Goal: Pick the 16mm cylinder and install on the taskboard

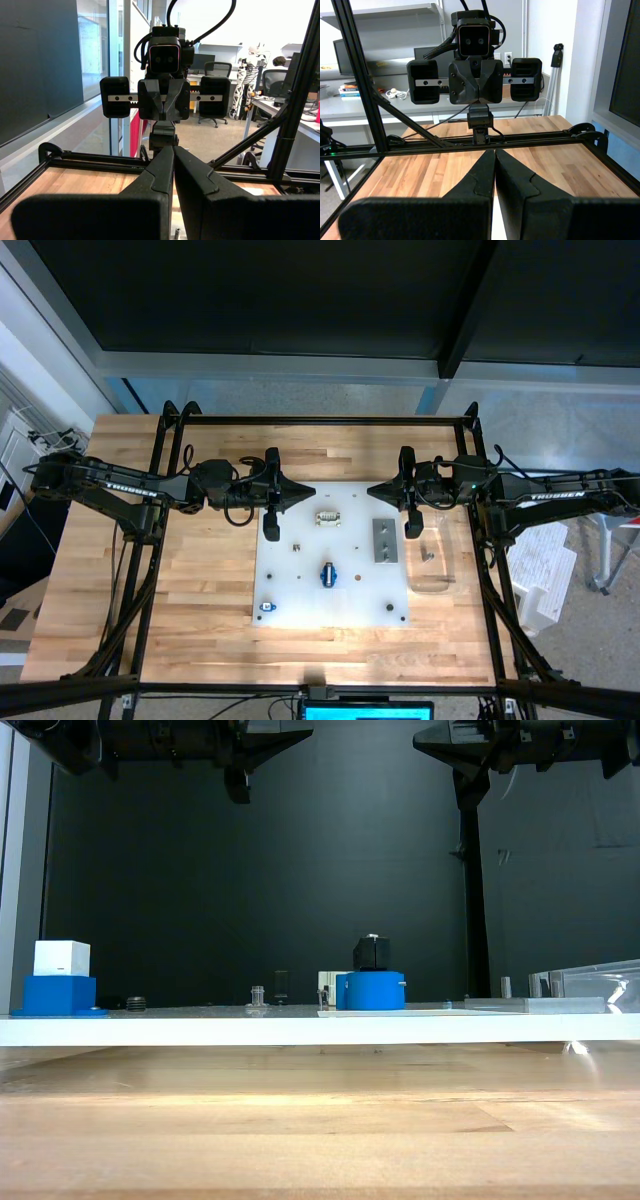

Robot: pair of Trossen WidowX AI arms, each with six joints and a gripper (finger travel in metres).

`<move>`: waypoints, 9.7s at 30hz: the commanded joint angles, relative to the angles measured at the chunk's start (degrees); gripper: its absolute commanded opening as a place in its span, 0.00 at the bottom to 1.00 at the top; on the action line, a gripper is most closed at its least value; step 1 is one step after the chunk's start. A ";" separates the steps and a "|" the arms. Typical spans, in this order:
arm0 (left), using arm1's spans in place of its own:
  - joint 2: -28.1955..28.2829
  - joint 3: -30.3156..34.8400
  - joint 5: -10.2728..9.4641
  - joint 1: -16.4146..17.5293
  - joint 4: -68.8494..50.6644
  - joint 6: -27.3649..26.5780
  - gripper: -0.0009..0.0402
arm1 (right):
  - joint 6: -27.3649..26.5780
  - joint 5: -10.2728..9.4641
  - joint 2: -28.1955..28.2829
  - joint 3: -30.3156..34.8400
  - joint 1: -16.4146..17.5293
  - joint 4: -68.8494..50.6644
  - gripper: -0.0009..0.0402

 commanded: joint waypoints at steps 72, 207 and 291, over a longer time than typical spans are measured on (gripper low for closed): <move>0.00 0.02 0.02 0.02 0.00 0.02 0.02 | 11.76 0.02 0.37 16.28 3.30 -76.85 0.02; 0.00 0.02 0.02 0.00 -0.02 0.02 0.02 | 17.46 7.06 16.57 4.17 22.62 -72.48 0.32; 0.00 0.02 0.02 0.00 -0.02 0.02 0.02 | 103.41 1.46 16.57 -1.11 32.63 -70.97 0.46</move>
